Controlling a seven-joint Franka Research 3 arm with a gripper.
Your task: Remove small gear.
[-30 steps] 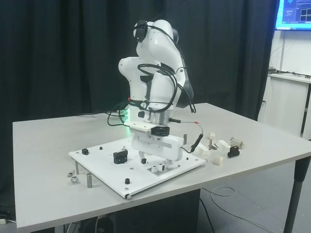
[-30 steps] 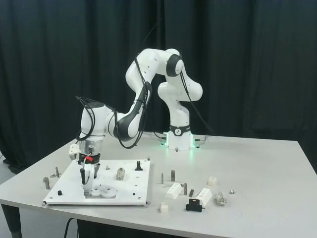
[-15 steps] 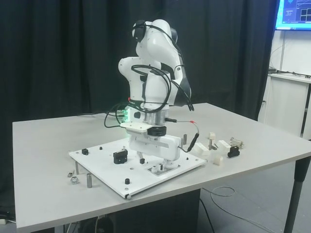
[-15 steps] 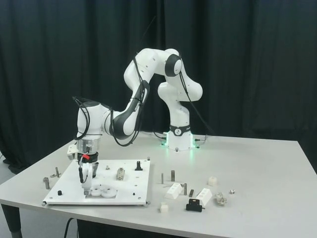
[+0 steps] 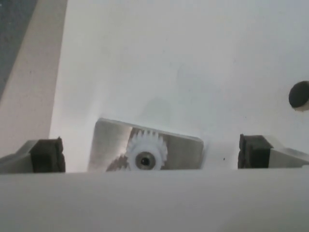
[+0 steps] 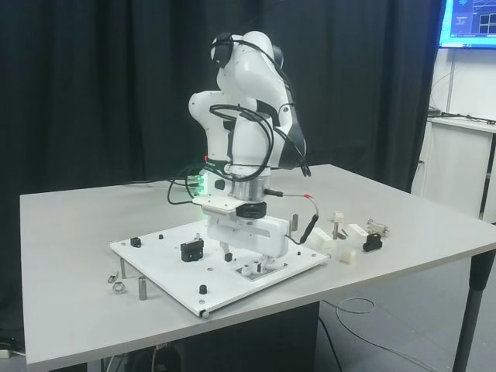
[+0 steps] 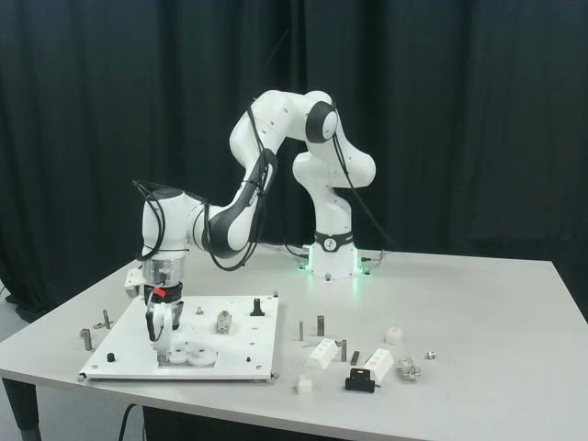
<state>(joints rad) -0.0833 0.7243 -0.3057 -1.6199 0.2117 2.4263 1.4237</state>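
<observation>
Gear [image 5: 146, 154], small and white, sits on its pin on a grey metal plate [image 5: 183, 153], directly below the gripper [image 5: 149, 152] and midway between its two black pads [image 5: 47, 155], which stand wide apart and touch nothing. One small gear shows in the wrist view; the second room view shows two white gears [image 7: 188, 354] lying side by side just below the fingertips. The metal plate is set into a white board [image 6: 167, 267] that lies flat on the grey table [image 6: 70, 232]. One black round knob [image 5: 299, 94] sits on the board off to one side of the gripper. On the board beyond the gripper stands one black block [image 6: 191, 249] and a few small black pegs. Past the board's edge on one side are three short grey posts [image 6: 142, 287]; on the other side lie loose parts [image 7: 354, 363], several white blocks, one black piece and small metal bits, well apart from the gripper. The white arm [image 7: 276, 165] bends down from its base [image 7: 333, 262], where a green light glows. Black curtains [image 7: 459, 119] hang behind the table; a screen [image 6: 469, 23] shows in one corner of the room.
</observation>
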